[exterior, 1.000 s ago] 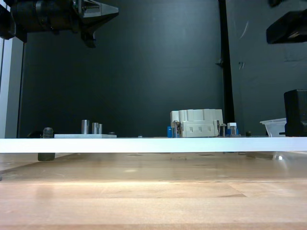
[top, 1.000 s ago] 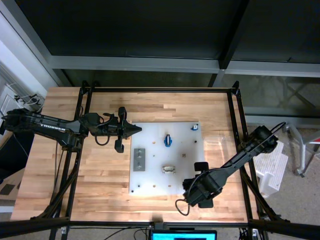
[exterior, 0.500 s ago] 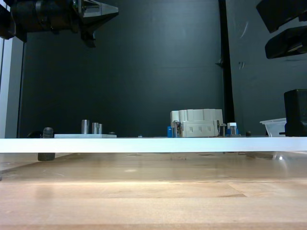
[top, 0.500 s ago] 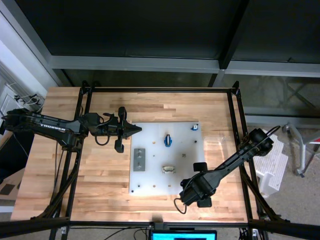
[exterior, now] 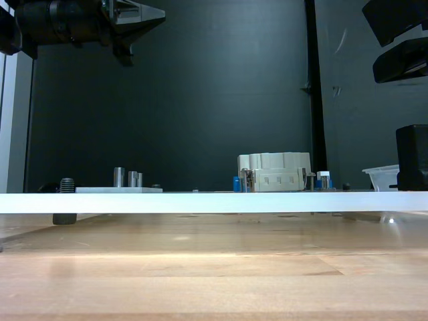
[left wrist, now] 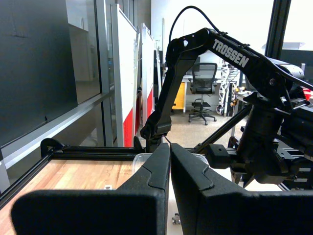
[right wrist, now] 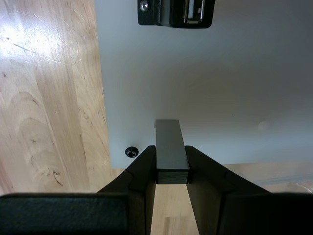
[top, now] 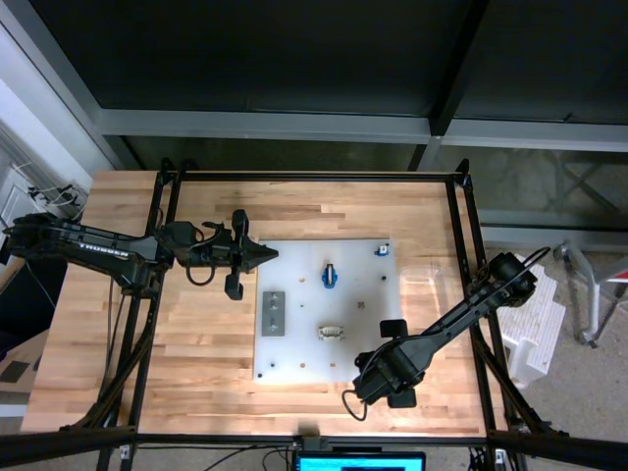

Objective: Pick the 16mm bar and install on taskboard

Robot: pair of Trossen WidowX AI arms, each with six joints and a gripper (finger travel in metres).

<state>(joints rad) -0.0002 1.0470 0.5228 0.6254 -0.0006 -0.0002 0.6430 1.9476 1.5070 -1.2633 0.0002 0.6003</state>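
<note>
1. The right gripper (right wrist: 171, 152) hangs over the near right corner of the taskboard (right wrist: 220, 88), clamped on the 16mm bar (right wrist: 169, 142); the bar is up in the air, clear of the board and not in any seat
2. The bar looks to me like a dark, square-edged metal piece: I'd judge it stiff, fairly heavy for its bulk, and smooth enough to slide if the grip goes slack. Nothing fragile about it
3. The fingers (right wrist: 145, 169) pinch its two flat long sides at the end nearest the wrist camera, which seems the sensible hold, since the far end stays free to go into a seat
4. Its long axis runs in line with the fingers, pointing out ahead of them toward the board's surface, and it sits square between them with no tilt that I can see
5. The left gripper (left wrist: 169, 149) is held high above the table (top: 196, 324), just off the board's left edge, its fingers pressed together with nothing between them, aimed level across the board toward the right arm
</note>
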